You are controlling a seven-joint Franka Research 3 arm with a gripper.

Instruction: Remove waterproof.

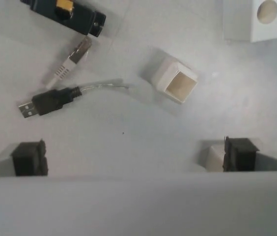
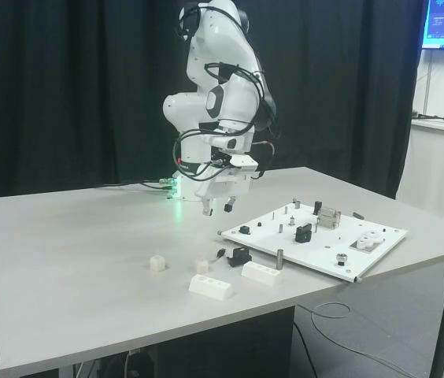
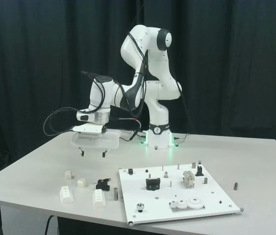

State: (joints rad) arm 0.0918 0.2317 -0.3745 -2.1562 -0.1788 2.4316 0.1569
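My gripper hangs open above the grey table, left of the white board, and holds nothing. In the wrist view its black fingertips stand wide apart over bare table. Beyond them lie a white hollow cube, a black USB plug, a white network plug and a black connector. On the board stands a grey-white connector block. I cannot tell which part is the waterproof one.
Two small white cubes, a black part and two longer white blocks lie near the table's front edge. The board carries pegs, black parts and white gears. A green light glows at the arm's base.
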